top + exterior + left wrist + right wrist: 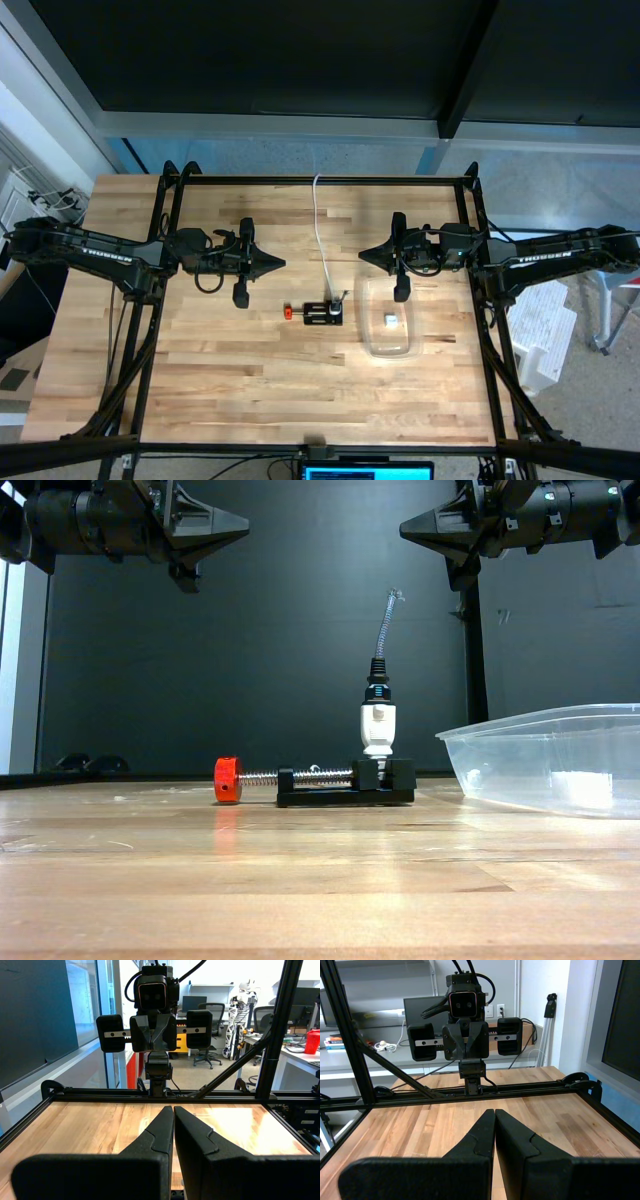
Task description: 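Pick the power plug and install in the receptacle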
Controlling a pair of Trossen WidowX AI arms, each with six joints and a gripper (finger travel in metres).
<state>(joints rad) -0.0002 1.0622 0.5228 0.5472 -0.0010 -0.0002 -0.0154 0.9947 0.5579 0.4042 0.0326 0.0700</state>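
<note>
The receptacle (pixel 323 313) is a black block with a red knob (pixel 288 312) at mid-table; a long white cord (pixel 320 230) runs back from it. In the low view its white socket (pixel 377 726) stands upright on the block, and the dark power plug (pixel 377 685) with a thin grey stem sits on top of it. My left gripper (pixel 280 264) hangs shut, high and to the left of the fixture, holding nothing (pixel 173 1108). My right gripper (pixel 362 254) hangs shut, high and to the right, also with nothing in it (pixel 494 1111).
A clear plastic tray (pixel 372 345) lies right of the receptacle with a small white cube (pixel 390 319) inside; its rim (pixel 540 725) shows in the low view. A black frame (pixel 320 181) borders the table.
</note>
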